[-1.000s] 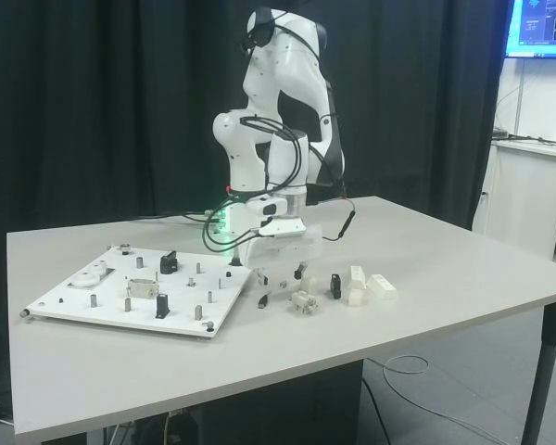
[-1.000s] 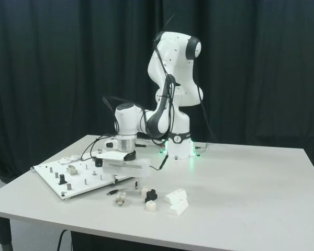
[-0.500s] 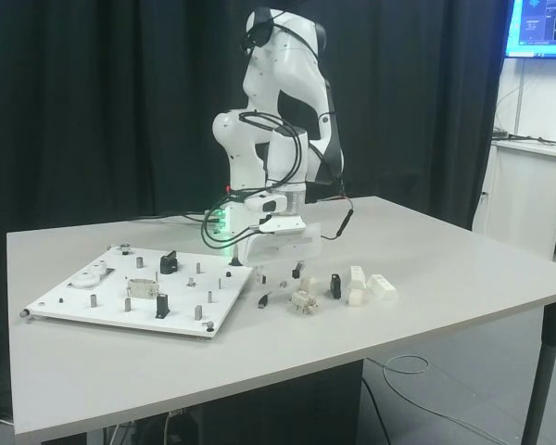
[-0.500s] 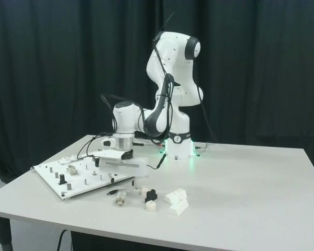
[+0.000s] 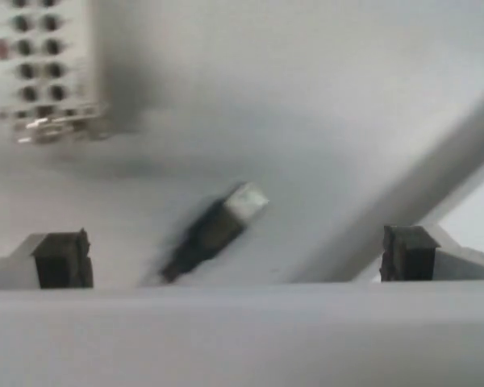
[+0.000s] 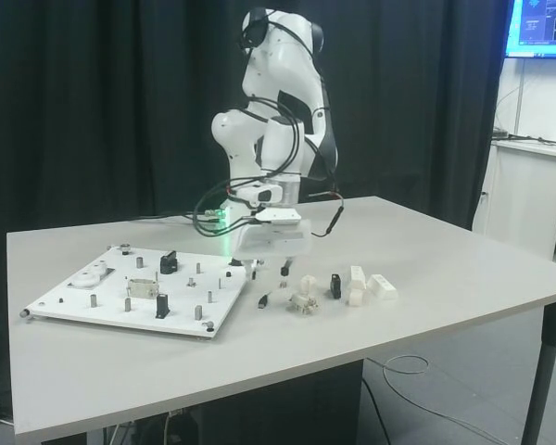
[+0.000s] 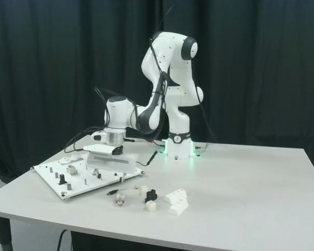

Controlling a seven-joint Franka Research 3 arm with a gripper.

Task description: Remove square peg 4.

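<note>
Grey, matte tabletop (image 6: 120, 371) comes nearest you, and on it lie loose parts: a cluster of blocky white pieces (image 6: 357, 283), a small black piece (image 6: 335, 286) and a pale connector block (image 6: 302, 301). Any of those white blocks could be square peg 4 (you cannot tell which from these views). Beside them sits the flat white board (image 6: 83, 311), studded with short grey posts and a few black fittings.

Over the board's near corner the gripper (image 5: 235, 258) hangs low with its fingers spread wide, nothing between them. Your wrist camera alone shows the two black, ribbed fingertips (image 5: 62, 260) far apart, and below them a little plug (image 5: 218, 226) with a grey metal tip lying slantwise on the table; it also shows rows of round holes in the connector block's face.

Behind, the glossy white arm (image 6: 278, 56) folds up from its base and bends forward and down, the wrist pointing at the table. A green light (image 7: 165, 151) glows at the base, in front of a black curtain (image 7: 261, 68).
</note>
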